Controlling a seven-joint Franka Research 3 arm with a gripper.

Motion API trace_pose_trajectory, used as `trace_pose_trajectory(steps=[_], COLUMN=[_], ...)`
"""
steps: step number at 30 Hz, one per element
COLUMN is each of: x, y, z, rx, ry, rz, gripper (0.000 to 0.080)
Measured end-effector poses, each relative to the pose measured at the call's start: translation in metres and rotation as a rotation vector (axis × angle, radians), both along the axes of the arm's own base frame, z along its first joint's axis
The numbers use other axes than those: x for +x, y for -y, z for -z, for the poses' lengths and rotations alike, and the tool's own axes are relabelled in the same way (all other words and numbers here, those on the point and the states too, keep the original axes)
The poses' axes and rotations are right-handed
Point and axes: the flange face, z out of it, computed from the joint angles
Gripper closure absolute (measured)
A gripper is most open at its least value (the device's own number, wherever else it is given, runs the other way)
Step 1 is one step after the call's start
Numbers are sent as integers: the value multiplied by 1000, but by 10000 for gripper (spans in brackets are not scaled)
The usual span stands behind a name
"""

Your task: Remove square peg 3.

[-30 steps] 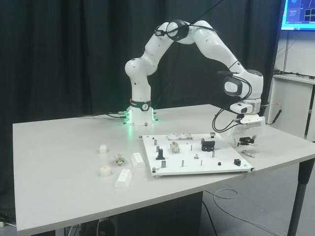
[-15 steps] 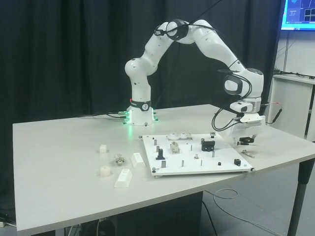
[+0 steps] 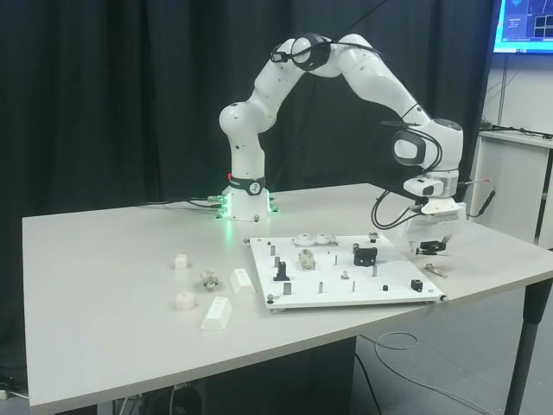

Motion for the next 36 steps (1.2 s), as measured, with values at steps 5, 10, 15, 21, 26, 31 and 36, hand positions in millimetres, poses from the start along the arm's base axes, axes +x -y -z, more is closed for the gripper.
trace_pose_trajectory(steps=[5,10,15,21,26,31,36], x=[1,1,2,4,4,5,5], y=[1,1,3,9,19,33,51], z=[-2,-4,-6,-11,-17,-27,-39], rx=[-2,-11,-13,-20,-38,-68,-104], ry=[1,0,0,-5,-26,-52,-79], rz=[-4,-38,-35,-29,-23,-21,-17], gripper=[3,3,3,3,3,3,3])
